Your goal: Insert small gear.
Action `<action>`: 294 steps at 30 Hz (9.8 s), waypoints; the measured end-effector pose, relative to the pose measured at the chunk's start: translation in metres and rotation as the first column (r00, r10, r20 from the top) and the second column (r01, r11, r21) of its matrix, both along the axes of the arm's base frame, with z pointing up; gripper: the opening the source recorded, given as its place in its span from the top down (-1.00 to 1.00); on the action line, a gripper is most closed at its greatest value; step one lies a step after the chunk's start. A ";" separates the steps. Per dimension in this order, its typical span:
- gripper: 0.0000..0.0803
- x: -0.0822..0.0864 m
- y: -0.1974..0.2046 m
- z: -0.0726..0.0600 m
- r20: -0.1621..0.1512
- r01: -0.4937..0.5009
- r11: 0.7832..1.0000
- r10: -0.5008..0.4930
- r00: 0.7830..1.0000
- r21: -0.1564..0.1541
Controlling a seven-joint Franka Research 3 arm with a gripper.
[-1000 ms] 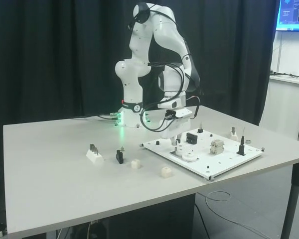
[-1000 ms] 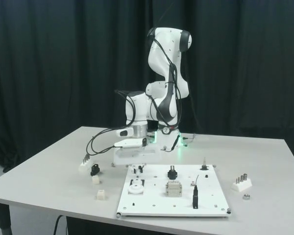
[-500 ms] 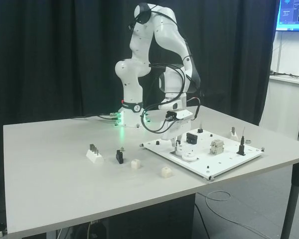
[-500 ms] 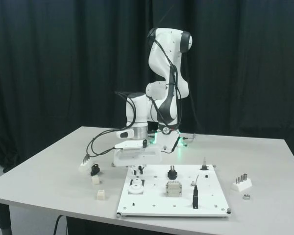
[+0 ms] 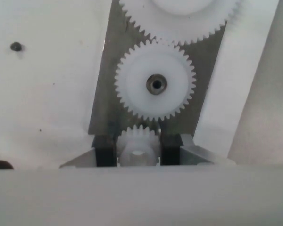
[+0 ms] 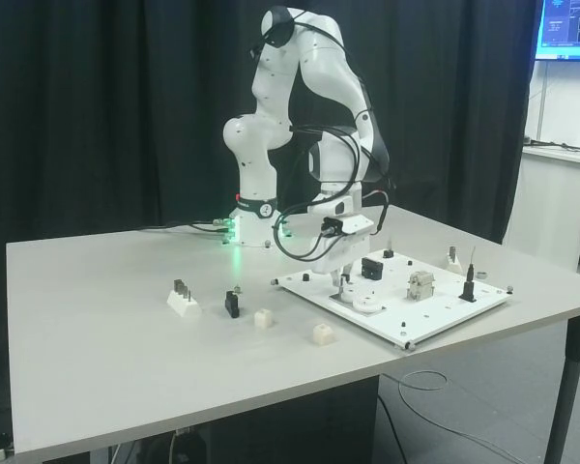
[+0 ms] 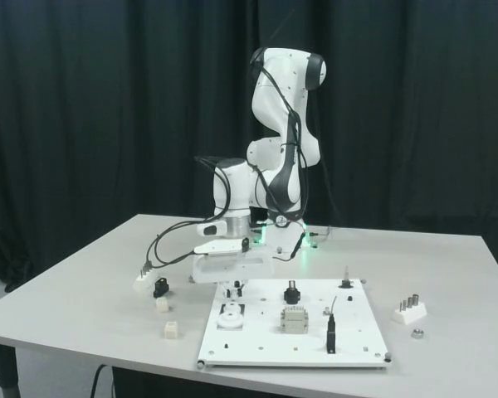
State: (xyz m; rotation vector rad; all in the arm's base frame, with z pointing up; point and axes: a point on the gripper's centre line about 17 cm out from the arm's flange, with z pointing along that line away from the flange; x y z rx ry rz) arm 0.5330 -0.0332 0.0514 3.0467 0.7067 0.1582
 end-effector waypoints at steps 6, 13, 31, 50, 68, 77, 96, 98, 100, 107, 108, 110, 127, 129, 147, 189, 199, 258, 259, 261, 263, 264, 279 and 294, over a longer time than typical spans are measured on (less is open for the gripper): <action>0.51 0.000 0.000 -0.001 -0.004 0.000 1.000 0.000 1.000 0.000; 0.51 0.000 0.001 -0.001 -0.017 0.001 1.000 -0.001 1.000 0.006; 0.51 0.002 -0.002 -0.001 -0.038 0.005 1.000 -0.005 0.999 0.011; 0.51 0.002 -0.002 -0.003 -0.043 -0.003 1.000 0.003 0.999 0.009; 0.51 0.002 -0.002 -0.003 -0.051 -0.076 0.997 0.076 0.996 0.009; 0.51 0.003 -0.003 0.000 -0.059 -0.070 0.997 0.071 0.996 0.015; -0.98 0.012 -0.029 0.019 -0.083 0.043 0.999 -0.042 0.996 0.006; -0.98 0.013 -0.032 0.020 -0.083 0.053 0.999 -0.053 0.995 0.002; -0.98 0.012 -0.035 0.020 -0.083 0.060 0.998 -0.059 0.995 -0.001; -0.99 0.012 -0.041 0.018 -0.084 0.086 0.996 -0.086 0.993 -0.005; -0.99 0.013 -0.042 0.017 -0.084 0.089 0.996 -0.089 0.992 -0.007; -0.99 0.013 -0.044 0.016 -0.084 0.092 0.996 -0.093 0.992 -0.011; -0.99 0.014 -0.044 0.008 -0.089 0.086 0.996 -0.088 0.992 -0.023; -0.99 0.014 -0.044 0.007 -0.090 0.085 0.996 -0.087 0.992 -0.024; -0.99 0.015 -0.041 0.006 -0.088 0.080 0.997 -0.082 0.993 -0.024; -0.75 0.010 -0.013 0.002 -0.106 0.041 0.999 -0.042 0.993 -0.007; -0.29 0.008 -0.010 0.000 -0.106 0.037 0.999 -0.037 0.994 -0.007; 0.65 0.004 -0.001 -0.001 -0.102 0.009 1.000 -0.011 0.995 -0.018; 0.65 0.005 -0.001 -0.001 -0.102 0.023 1.000 -0.025 0.995 -0.019; 0.65 0.005 -0.001 -0.001 -0.100 0.050 0.999 -0.051 0.994 -0.019; 0.65 0.005 -0.001 -0.002 -0.099 0.070 0.997 -0.072 0.993 -0.020; 0.65 0.005 -0.001 -0.002 -0.098 0.078 0.997 -0.079 0.992 -0.020; 0.65 0.005 0.000 -0.002 -0.097 -0.018 1.000 0.015 0.995 -0.021; 0.65 0.005 -0.001 -0.002 -0.095 0.046 0.999 -0.047 0.994 -0.017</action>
